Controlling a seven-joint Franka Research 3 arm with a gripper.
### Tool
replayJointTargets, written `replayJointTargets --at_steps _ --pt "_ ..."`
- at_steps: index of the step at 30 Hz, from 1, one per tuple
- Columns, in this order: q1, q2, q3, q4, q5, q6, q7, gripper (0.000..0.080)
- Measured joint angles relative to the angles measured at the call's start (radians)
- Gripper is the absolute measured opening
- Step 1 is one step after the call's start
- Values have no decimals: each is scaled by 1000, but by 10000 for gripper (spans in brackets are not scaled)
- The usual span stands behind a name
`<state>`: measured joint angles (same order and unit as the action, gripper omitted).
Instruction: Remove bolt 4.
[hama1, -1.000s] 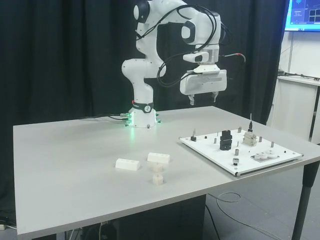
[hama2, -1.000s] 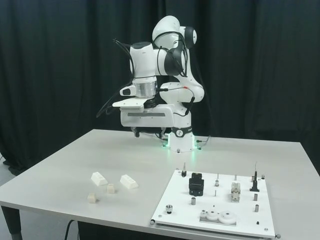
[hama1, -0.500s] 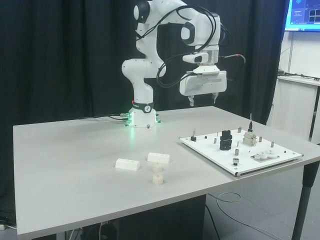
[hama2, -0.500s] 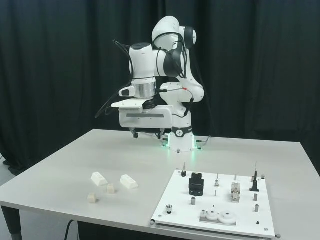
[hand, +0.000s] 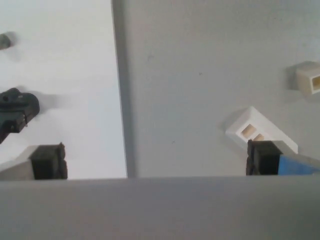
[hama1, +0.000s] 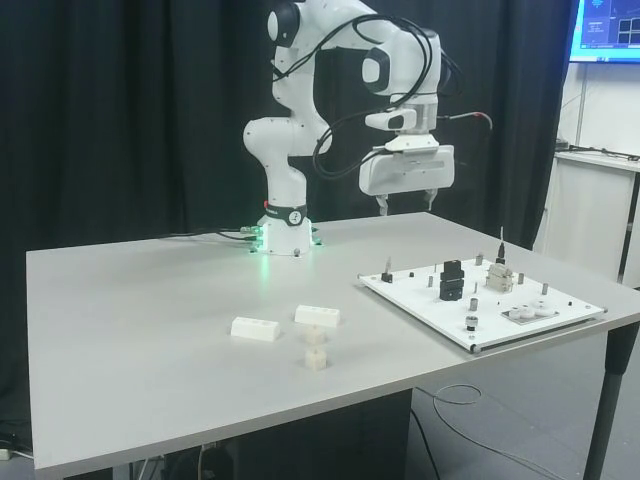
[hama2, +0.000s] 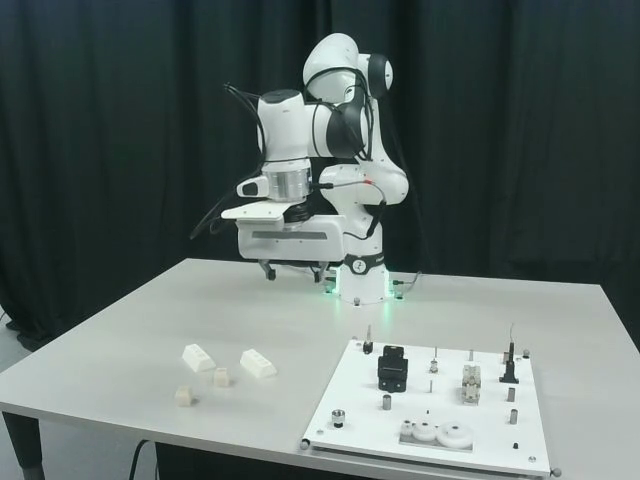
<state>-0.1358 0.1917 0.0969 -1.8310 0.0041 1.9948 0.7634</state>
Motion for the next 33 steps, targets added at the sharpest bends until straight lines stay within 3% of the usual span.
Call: replayJointTargets --at_steps 28,33 --pt "0 11 -6 0 0 22 0 800" --pt "0 14 -6 0 5 39 67 800"
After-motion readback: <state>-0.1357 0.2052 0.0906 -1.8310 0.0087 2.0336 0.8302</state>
